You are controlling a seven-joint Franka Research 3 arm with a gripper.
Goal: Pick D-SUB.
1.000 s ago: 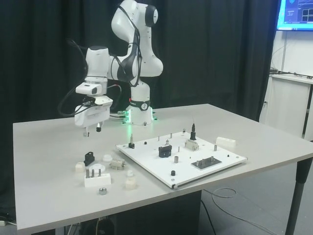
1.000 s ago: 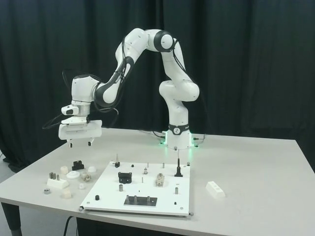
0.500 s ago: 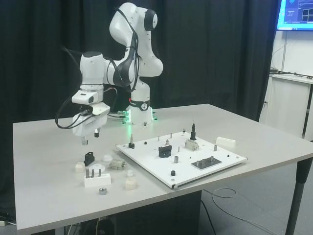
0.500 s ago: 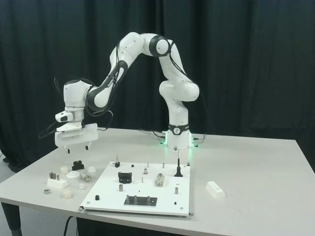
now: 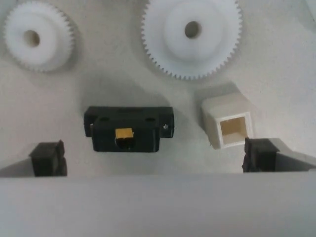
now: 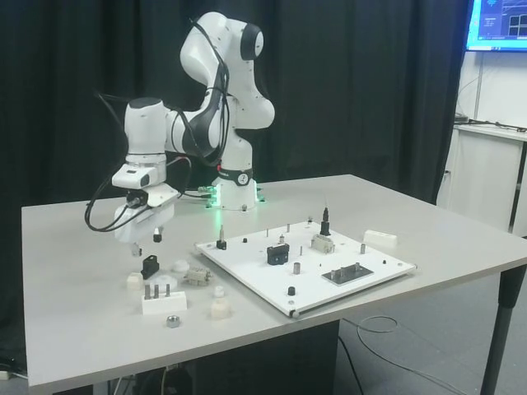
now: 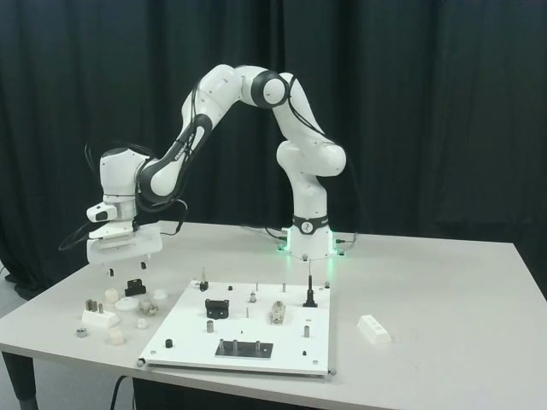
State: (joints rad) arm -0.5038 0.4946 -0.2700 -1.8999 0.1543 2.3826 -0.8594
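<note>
Wrist view: jaws (image 5: pixel 153 157) spread wide and empty above the grey worktop (image 5: pixel 118 69), straddling a black connector block (image 5: pixel 128 128) beside a white square socket (image 5: pixel 228 126) and two white gears (image 5: pixel 191 35); D-SUB (image 6: pixel 196 277) sits on the worktop near that cluster, clear of the jaws.

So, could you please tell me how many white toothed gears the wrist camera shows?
2. The small white plastic gear and the large white plastic gear lie side by side on the grey table, beyond the black connector block. More may lie outside this view.
</note>
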